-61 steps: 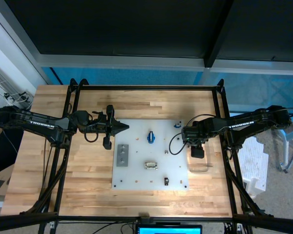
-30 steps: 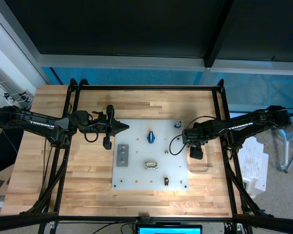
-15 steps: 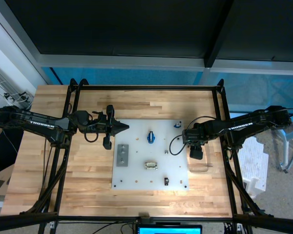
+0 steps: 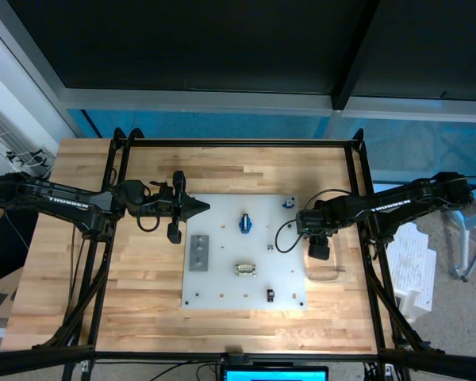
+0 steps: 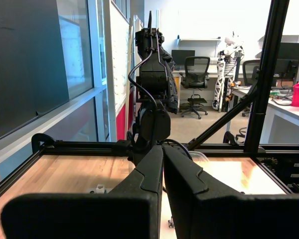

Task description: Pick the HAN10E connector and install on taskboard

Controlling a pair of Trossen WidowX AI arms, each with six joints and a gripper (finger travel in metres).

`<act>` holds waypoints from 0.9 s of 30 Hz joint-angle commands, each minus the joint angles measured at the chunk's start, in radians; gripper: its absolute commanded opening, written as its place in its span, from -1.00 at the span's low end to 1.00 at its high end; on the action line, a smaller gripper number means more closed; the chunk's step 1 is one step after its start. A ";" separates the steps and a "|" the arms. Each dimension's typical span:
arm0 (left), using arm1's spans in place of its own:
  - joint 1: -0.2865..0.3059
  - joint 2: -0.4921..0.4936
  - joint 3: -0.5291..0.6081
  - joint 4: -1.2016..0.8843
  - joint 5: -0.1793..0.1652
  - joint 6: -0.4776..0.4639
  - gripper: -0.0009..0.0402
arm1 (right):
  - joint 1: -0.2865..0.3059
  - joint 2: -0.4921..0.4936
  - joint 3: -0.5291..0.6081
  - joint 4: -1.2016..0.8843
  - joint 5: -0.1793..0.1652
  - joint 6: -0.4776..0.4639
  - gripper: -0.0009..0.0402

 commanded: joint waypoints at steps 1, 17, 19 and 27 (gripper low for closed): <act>0.000 0.000 0.000 0.000 0.000 0.000 -0.95 | 0.000 -0.002 0.010 -0.011 0.000 0.010 -0.63; 0.000 0.000 0.000 0.000 0.000 0.000 -0.95 | 0.001 -0.027 0.218 -0.246 -0.001 0.016 -0.85; 0.000 0.000 0.000 0.000 0.000 0.000 -0.95 | 0.002 -0.027 0.243 -0.273 0.000 0.016 -0.84; 0.000 0.000 0.000 0.000 0.000 0.000 -0.95 | 0.004 -0.027 0.269 -0.289 -0.001 0.016 -0.84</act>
